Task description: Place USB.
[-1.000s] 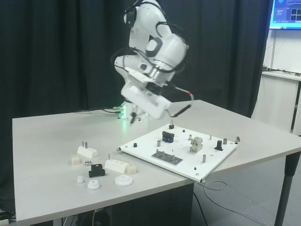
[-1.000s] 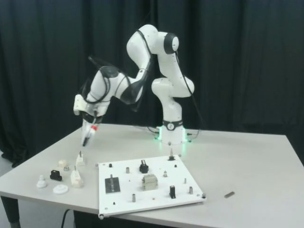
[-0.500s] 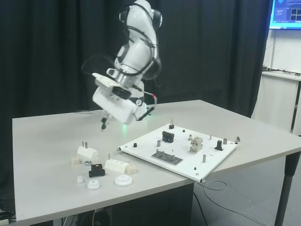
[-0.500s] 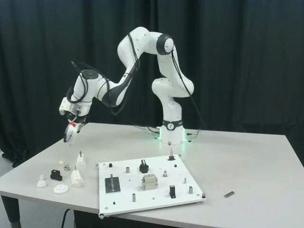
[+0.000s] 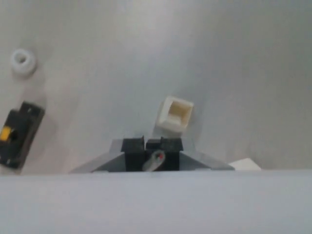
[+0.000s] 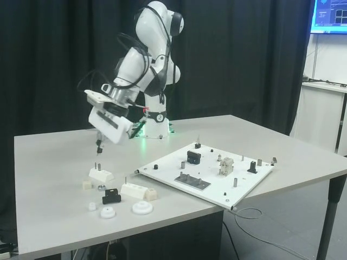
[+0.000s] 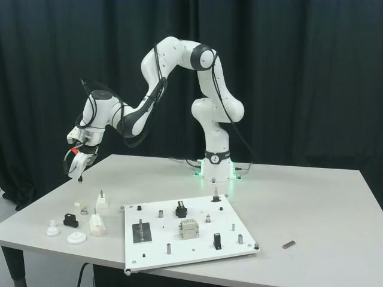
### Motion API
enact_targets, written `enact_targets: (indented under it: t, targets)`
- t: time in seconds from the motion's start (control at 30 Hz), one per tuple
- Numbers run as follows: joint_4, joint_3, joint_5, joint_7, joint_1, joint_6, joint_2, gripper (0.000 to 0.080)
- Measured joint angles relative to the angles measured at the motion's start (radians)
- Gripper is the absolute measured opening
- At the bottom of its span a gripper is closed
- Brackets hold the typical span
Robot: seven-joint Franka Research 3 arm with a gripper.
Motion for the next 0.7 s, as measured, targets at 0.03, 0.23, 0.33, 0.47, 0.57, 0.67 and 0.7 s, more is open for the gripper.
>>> enact_targets:
  t: [0.03, 0.23, 0.33, 0.47, 0.57, 0.67, 0.7]
  targets:
    - [0.0, -0.004, 0.006, 0.0, -0.003, 0.006, 0.004, 0.0065]
    - [0.0, -0.02, 0.04, 0.0, -0.024, 0.052, 0.037, 0.0065]
    - [0.0, -0.021, 0.05, 0.0, -0.039, 0.079, 0.056, 0.0065]
    - [0.0, -0.021, 0.059, -0.002, -0.056, 0.119, 0.082, 0.0065]
    - [0.001, -0.021, 0.067, -0.006, -0.065, 0.146, 0.101, 0.0065]
    - [0.002, -0.021, 0.084, -0.014, -0.072, 0.169, 0.119, 0.0065]
    - [0.003, -0.021, 0.089, -0.019, -0.073, 0.174, 0.124, 0.0065]
